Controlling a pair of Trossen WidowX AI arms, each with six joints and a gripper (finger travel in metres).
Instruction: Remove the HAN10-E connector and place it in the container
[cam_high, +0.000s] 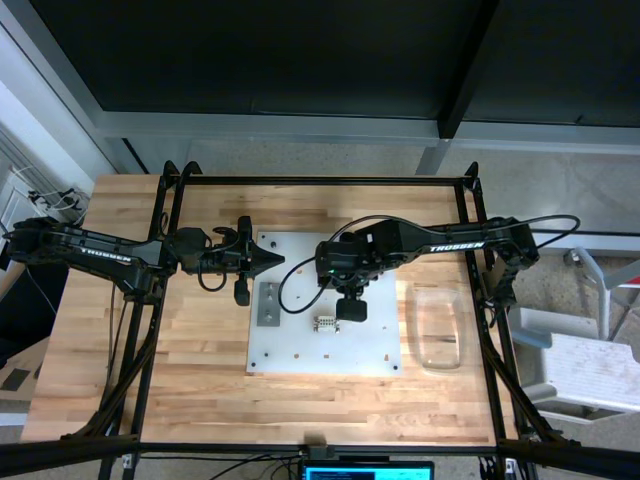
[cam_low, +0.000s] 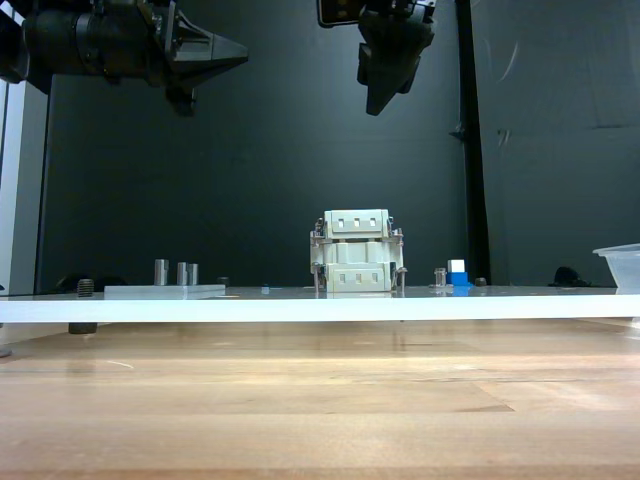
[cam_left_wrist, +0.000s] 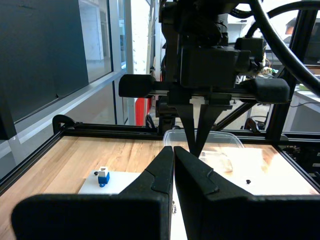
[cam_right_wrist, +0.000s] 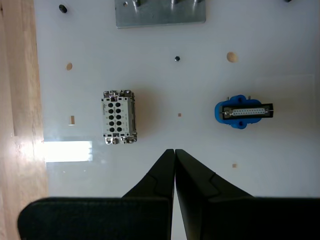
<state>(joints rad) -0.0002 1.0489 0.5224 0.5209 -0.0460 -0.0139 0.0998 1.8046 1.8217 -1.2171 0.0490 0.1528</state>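
The HAN10-E connector (cam_high: 325, 322) (cam_low: 357, 252) (cam_right_wrist: 119, 123) is a small beige-grey block with rows of pin holes. It stands mounted on the white board (cam_high: 330, 360) (cam_right_wrist: 280, 165). My right gripper (cam_high: 350, 312) (cam_low: 376, 106) (cam_right_wrist: 174, 151) hangs high above the board, pointing down, shut and empty, just beside the connector. The left gripper (cam_high: 270, 259) (cam_low: 242, 48) (cam_left_wrist: 173, 150) hovers level over the board's left part, shut on nothing. The clear container (cam_high: 438, 328) (cam_low: 620, 262) (cam_left_wrist: 202, 137) lies on the table to the right of the board.
A grey metal block (cam_high: 267, 303) (cam_low: 165, 290) (cam_right_wrist: 160, 12) sits at the board's left. A small blue knob (cam_low: 457, 277) (cam_left_wrist: 103, 176) and a blue D-sub socket (cam_right_wrist: 244, 113) are also on the board. A black frame (cam_high: 320, 181) rings the table.
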